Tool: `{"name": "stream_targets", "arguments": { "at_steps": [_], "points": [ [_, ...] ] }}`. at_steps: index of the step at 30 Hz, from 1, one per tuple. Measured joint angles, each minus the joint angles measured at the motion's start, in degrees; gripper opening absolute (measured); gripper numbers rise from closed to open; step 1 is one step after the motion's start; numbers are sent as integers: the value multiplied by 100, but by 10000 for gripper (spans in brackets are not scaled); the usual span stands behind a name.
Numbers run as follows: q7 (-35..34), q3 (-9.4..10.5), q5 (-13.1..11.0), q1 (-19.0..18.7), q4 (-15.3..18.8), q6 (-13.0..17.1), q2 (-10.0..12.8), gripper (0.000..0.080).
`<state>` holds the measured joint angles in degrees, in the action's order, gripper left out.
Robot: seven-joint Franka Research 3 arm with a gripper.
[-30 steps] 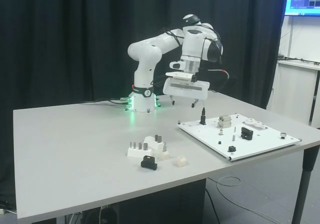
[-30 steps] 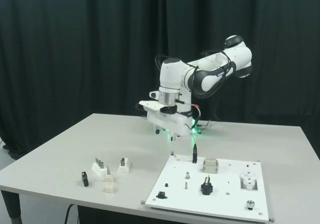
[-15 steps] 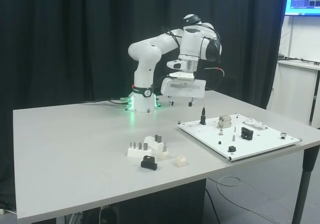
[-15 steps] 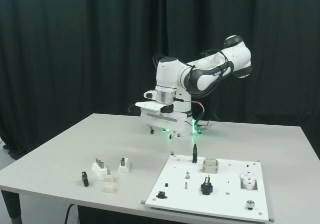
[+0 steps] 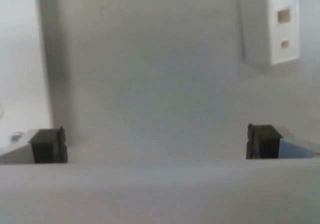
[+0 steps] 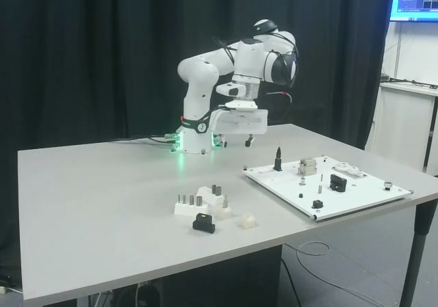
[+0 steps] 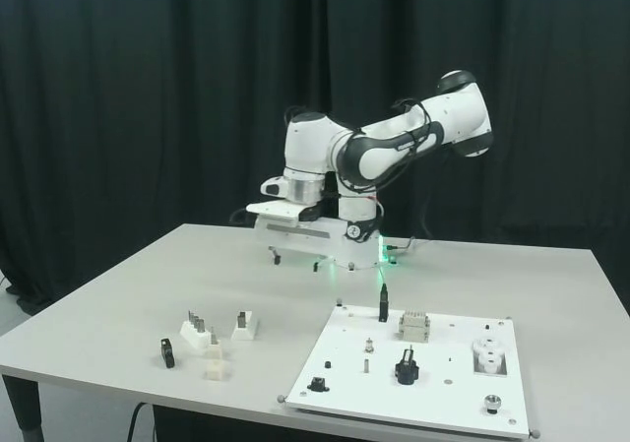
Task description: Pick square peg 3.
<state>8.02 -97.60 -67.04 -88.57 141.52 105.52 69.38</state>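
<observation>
Wrist view: the two black fingertips stand wide apart with nothing between them, so the gripper is open and empty; below lies bare grey table, with a white holder block near one corner. No peg can be made out here. First room view: the gripper hangs high above the table, near the arm's base and well apart from the cluster of small white blocks carrying upright grey pegs toward the front edge. The white board with its fittings lies off to the side. Second room view: the gripper is up and behind the blocks; which peg is number 3 cannot be told. Judgement: travel over the blocks first, centre the open fingers on the one peg, square them to its flat faces, descend straight, avoid neighbouring pegs, then close.
</observation>
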Motion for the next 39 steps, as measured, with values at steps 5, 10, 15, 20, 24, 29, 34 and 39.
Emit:
{"name": "stream_targets", "arguments": {
  "at_steps": [5,10,15,20,24,29,34,39],
  "points": [
    [710,106,-277,382,-95,24,0,800],
    [1252,297,-604,814,-249,87,11,800],
    [1831,536,-882,1266,-478,99,69,800],
    [2237,781,-1090,1695,-734,93,206,800],
    [2426,964,-1164,1997,-953,90,313,800],
    [2459,1158,-1181,2325,-1226,90,364,800],
    [2516,1323,-1184,2646,-1511,90,389,800],
    [2598,1459,-1184,2933,-1760,88,457,800]
  ]
}}
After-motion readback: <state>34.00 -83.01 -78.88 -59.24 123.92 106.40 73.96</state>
